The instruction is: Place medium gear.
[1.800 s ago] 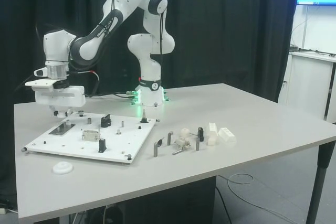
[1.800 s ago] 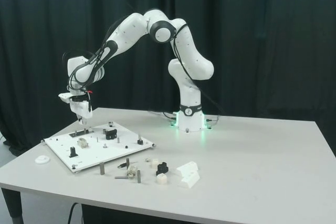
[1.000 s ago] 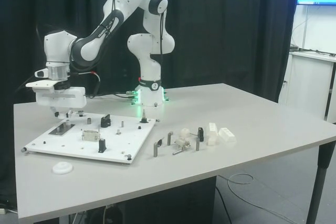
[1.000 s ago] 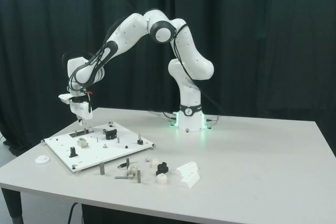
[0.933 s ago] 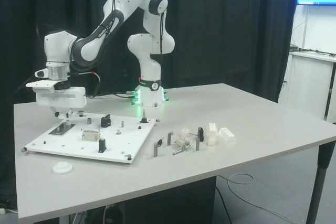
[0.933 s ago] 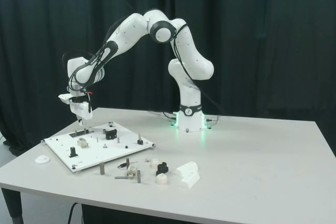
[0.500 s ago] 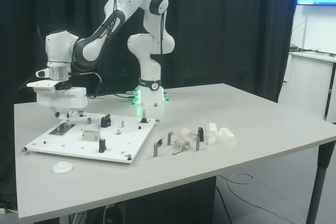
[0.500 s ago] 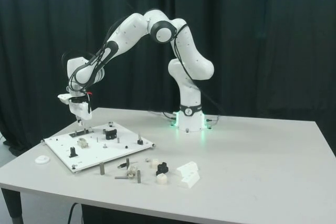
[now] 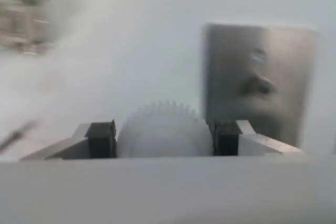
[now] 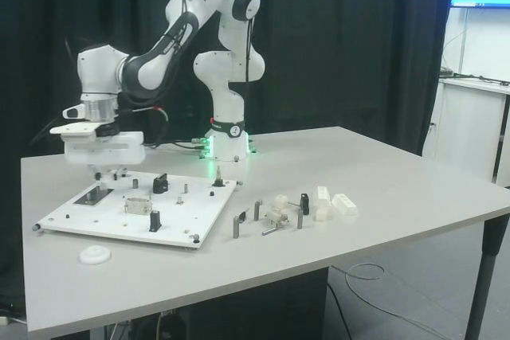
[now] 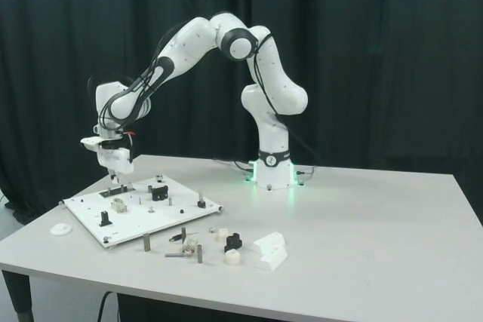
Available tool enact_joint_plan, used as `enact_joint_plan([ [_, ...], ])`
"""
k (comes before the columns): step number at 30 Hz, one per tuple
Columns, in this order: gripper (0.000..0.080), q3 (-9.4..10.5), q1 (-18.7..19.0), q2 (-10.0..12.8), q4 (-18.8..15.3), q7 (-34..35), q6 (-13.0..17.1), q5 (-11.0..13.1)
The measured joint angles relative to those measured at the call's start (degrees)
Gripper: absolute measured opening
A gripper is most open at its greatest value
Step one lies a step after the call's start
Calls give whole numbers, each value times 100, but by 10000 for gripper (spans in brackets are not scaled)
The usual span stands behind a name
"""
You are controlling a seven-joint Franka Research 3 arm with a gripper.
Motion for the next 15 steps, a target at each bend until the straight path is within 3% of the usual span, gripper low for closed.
enact_joint_plan([
  [15, 399, 142, 792, -571, -69, -358, -740, 0],
])
